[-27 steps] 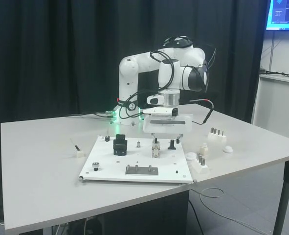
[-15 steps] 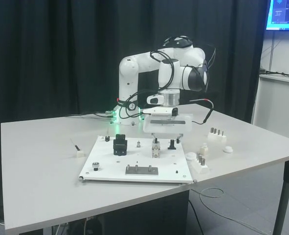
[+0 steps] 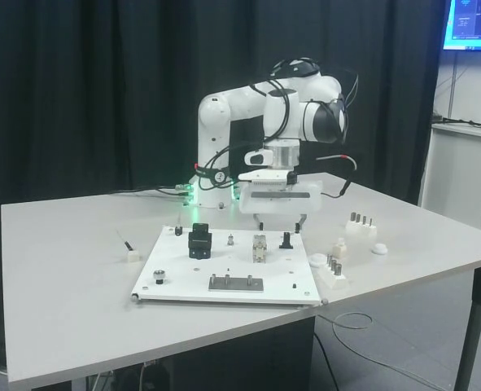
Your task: Pick large gear.
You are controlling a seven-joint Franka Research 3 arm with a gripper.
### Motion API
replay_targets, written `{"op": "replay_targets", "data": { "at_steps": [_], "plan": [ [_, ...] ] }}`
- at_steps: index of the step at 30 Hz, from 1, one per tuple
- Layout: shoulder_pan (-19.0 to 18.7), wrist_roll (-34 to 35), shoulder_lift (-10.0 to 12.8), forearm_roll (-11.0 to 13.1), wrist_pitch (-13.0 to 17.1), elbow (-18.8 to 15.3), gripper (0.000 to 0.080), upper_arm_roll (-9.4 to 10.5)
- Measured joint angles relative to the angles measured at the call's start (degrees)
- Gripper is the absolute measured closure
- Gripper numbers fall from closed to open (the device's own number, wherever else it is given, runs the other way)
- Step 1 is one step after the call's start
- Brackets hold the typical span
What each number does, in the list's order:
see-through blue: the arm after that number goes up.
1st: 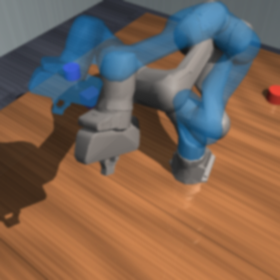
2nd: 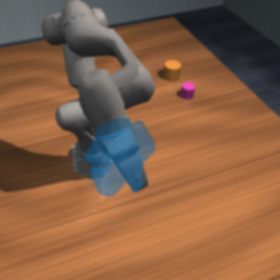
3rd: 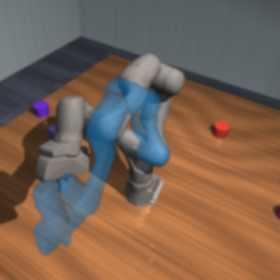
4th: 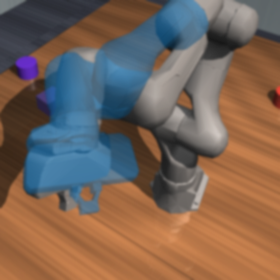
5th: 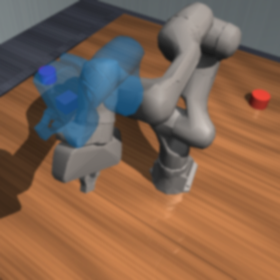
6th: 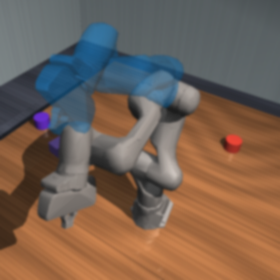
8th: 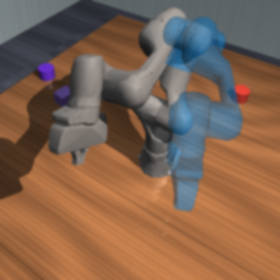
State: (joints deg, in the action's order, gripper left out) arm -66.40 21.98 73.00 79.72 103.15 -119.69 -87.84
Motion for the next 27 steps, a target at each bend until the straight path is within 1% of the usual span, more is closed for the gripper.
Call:
{"op": "replay_targets", "data": {
  "at_steps": [6, 12, 19, 27],
  "plan": [
    [-0.5, 0.0, 0.0, -0.54, -1.53, -0.08, 0.0003, -1.74],
    [-0.93, 0.0, 0.0, -0.8, -2.42, -0.08, 0.0003, -3.12],
    [-1.41, 0.0, -0.04, -1.26, -2.55, -0.06, 0.0003, -4.06],
    [-1.84, 0.06, -0.07, -1.43, -2.57, 0.01, 0.0003, -4.69]
  ]
}}
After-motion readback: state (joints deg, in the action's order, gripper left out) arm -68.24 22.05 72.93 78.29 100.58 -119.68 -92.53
